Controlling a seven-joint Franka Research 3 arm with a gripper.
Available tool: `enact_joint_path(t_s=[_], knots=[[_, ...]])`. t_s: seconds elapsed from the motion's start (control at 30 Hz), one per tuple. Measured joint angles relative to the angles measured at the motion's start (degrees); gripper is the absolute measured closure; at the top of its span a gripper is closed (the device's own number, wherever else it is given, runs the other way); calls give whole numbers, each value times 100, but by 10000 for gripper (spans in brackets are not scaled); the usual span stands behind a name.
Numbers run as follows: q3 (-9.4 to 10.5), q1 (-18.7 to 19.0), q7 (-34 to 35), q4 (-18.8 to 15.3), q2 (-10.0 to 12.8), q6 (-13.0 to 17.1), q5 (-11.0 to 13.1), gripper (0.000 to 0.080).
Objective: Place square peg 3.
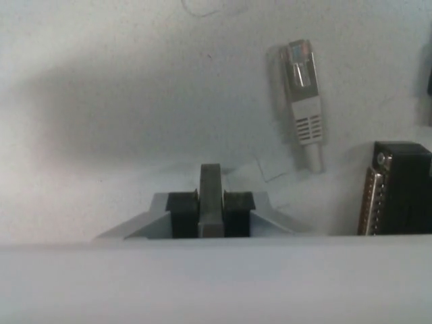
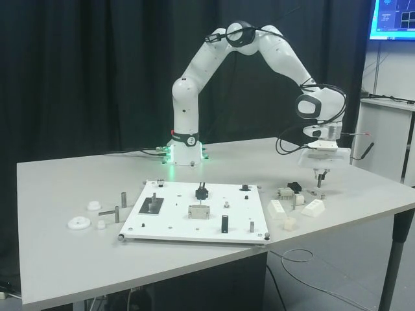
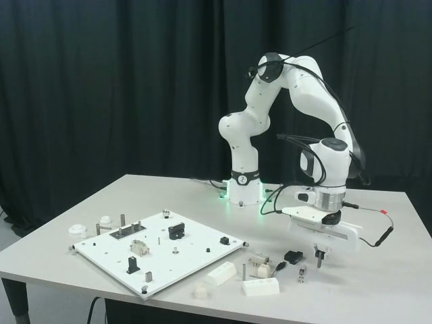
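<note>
My gripper (image 1: 210, 214) is shut on a grey square peg (image 1: 210, 196), which stands upright between the two black fingers (image 1: 181, 212). In the room views the gripper (image 2: 319, 173) (image 3: 319, 254) hangs a little above the grey table, off the right side of the white board (image 2: 194, 217) (image 3: 162, 260). The peg's lower end (image 3: 318, 260) pokes out below the fingers, clear of the table. The board carries several black and grey fixtures and holes.
Under the gripper lie a grey network plug (image 1: 302, 94) and a black multi-pin connector (image 1: 401, 189). White blocks (image 2: 313, 208) (image 3: 260, 286), a small black part (image 3: 293, 256) and an upright grey peg (image 3: 240, 270) sit between gripper and board. White gears (image 2: 79, 223) lie left of the board.
</note>
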Motion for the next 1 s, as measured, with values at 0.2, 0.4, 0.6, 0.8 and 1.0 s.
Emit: enact_joint_path(t_s=[0.2, 0.4, 0.6, 0.8, 1.0], knots=[[17, 0, -2, 3, 37, 46, 14, 727], [30, 0, -6, 5, 61, 88, 14, 727], [33, 0, -7, 14, 87, 105, 14, 727], [33, -8, -7, 30, 89, 105, 14, 593], [28, -27, -6, 84, 87, 88, 14, 204]])
